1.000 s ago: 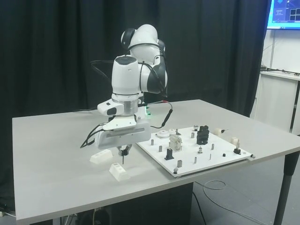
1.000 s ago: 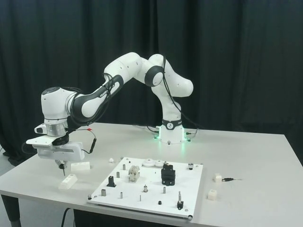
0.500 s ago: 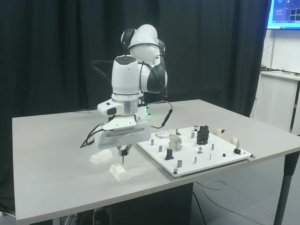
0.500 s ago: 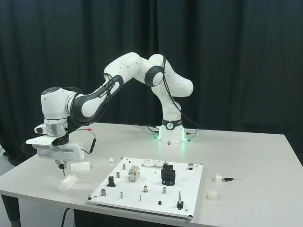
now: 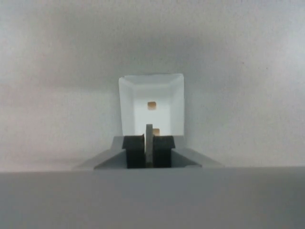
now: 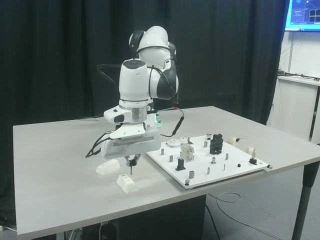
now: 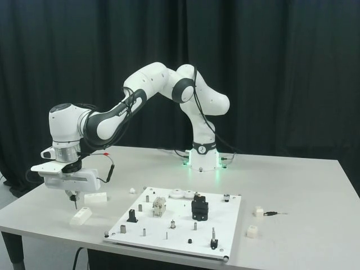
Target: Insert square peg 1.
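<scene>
While the grey table [image 6: 60, 150] takes up most of both room views, the white arm [image 7: 157, 84] reaches from its base [image 7: 203, 160] (green light at the foot) out & down toward the table's edge, away from the white board [image 7: 180, 222]. Board lies flat near the table's front edge w/ small fixtures on it: a black block [image 7: 198, 209], a whitish block [image 7: 159, 207], several short grey pins, a round white part [image 6: 174, 143] at the rim. Beyond the board, on the side away from the arm's wrist, 2 small white cubes [image 7: 252, 231] sit apart on the table, w/ a small dark tool [image 7: 271, 213] by one of them. Under the wrist, 2 white blocks: one [image 7: 94, 197] lying nearer the base, the other, the holder block [image 7: 81, 216], nearer the table edge, right below the gripper [image 7: 73, 198]. Gripper is clenched on the square peg [image 5: 149, 143], a thin grey bar held upright btwn the black pads [image 5: 134, 151], tip pointing down. Peg hangs above the holder block [image 5: 151, 105], not touching it in the room views. Wrist view: block's top face shows small square holes, one [image 5: 151, 105] just past the peg's tip, another partly hidden behind the peg; can't tell which hole the tip lines up w/
</scene>
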You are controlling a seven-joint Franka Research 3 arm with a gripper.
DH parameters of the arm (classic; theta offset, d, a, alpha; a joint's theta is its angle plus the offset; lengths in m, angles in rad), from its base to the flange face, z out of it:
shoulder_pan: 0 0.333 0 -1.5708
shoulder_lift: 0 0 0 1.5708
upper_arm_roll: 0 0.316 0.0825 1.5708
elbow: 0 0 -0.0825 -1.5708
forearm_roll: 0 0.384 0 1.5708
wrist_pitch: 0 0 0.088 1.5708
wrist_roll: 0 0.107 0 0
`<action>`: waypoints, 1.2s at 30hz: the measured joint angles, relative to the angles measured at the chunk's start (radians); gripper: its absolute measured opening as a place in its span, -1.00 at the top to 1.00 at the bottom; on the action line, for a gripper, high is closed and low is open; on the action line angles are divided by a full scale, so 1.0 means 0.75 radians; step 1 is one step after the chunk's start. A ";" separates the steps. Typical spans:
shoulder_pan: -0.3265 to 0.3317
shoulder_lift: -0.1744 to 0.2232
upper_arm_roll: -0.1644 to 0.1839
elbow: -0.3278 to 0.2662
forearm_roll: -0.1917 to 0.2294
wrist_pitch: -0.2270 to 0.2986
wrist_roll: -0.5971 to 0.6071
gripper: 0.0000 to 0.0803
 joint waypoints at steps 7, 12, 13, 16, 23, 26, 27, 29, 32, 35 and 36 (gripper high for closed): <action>0.001 0.000 0.000 0.000 0.000 -0.003 -0.013 0.92; 0.005 -0.006 -0.001 0.000 -0.002 -0.034 -0.038 0.92; 0.007 -0.009 -0.002 0.000 -0.002 -0.046 -0.044 0.92; 0.015 -0.019 -0.008 0.000 -0.004 -0.092 -0.061 0.92; 0.046 -0.055 -0.030 -0.005 -0.011 -0.219 -0.111 0.92; 0.066 -0.072 -0.044 -0.009 -0.012 -0.278 -0.131 0.92; 0.073 -0.079 -0.047 -0.012 -0.012 -0.297 -0.141 0.92; 0.089 -0.094 -0.056 -0.022 -0.012 -0.329 -0.159 0.92; 0.116 -0.122 -0.066 -0.049 -0.016 -0.364 -0.180 0.92; 0.144 -0.156 -0.072 -0.085 -0.022 -0.392 -0.199 0.92; 0.154 -0.168 -0.074 -0.099 -0.024 -0.399 -0.203 0.92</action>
